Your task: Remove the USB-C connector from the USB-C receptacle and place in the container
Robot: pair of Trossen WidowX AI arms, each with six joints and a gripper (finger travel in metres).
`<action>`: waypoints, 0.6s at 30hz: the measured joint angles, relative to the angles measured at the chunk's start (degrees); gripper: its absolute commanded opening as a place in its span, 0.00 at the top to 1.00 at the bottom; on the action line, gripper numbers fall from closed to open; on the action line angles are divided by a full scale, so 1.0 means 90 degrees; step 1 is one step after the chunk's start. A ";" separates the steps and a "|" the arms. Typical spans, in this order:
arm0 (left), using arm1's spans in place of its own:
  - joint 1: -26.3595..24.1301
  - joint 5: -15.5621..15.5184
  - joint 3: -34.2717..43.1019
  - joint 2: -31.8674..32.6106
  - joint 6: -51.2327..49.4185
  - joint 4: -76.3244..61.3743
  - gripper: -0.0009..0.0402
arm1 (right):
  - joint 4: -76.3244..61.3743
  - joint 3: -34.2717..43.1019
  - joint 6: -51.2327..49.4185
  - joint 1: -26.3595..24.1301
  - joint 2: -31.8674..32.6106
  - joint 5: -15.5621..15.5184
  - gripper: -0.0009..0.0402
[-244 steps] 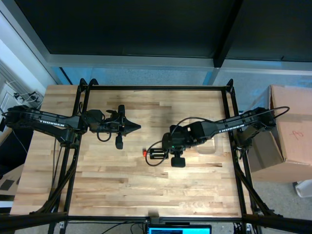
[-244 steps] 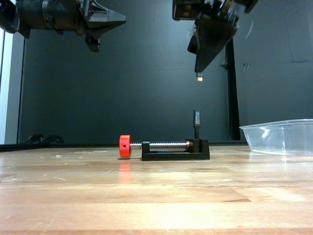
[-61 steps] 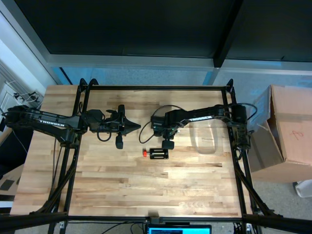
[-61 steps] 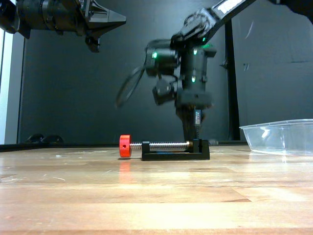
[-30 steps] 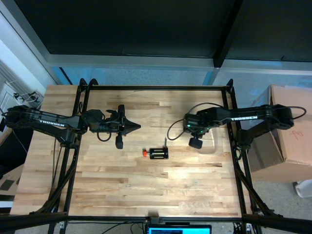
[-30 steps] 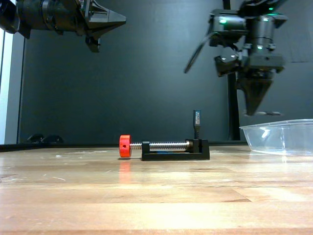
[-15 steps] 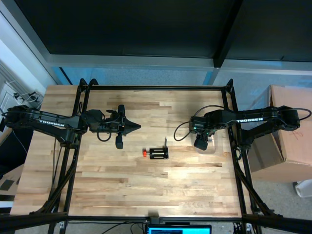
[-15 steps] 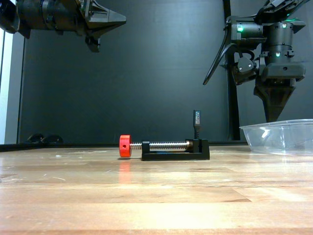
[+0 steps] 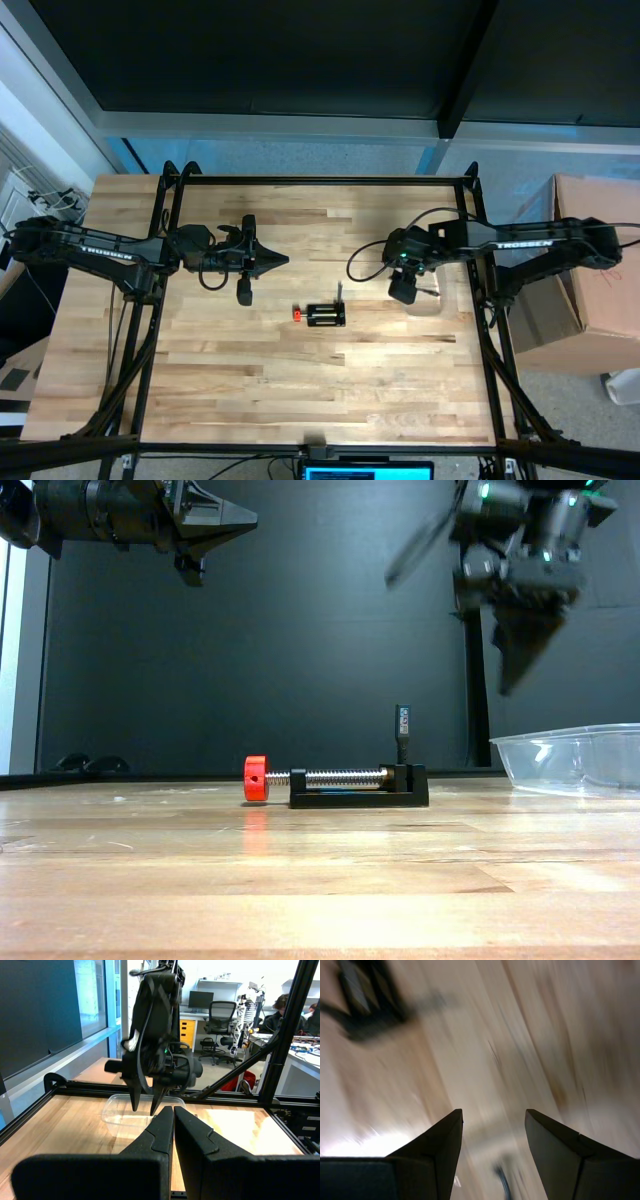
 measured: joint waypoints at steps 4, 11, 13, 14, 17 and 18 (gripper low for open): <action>0.0000 0.0002 0.0002 -0.0002 0.0002 0.0002 0.98 | 0.1273 -0.0121 -0.0364 0.0192 -0.0498 -0.0007 0.66; 0.0000 0.0000 0.0000 -0.0002 0.0002 0.0002 0.98 | 0.4073 -0.0835 -0.1093 0.0204 -0.1328 -0.0340 0.82; 0.0000 0.0000 0.0000 -0.0002 0.0002 0.0000 0.98 | 0.4896 -0.1161 -0.1190 0.0202 -0.1481 -0.0347 0.87; 0.0000 0.0000 0.0002 0.0000 0.0002 0.0000 0.98 | 0.5302 -0.1331 -0.1207 0.0202 -0.1535 -0.0355 0.89; 0.0000 0.0000 0.0002 -0.0002 0.0002 0.0000 0.98 | 0.6487 -0.1804 -0.1248 0.0194 -0.1579 -0.0374 0.96; 0.0000 0.0002 0.0002 -0.0002 0.0002 0.0000 0.98 | 0.6812 -0.1950 -0.1246 0.0192 -0.1574 -0.0401 0.99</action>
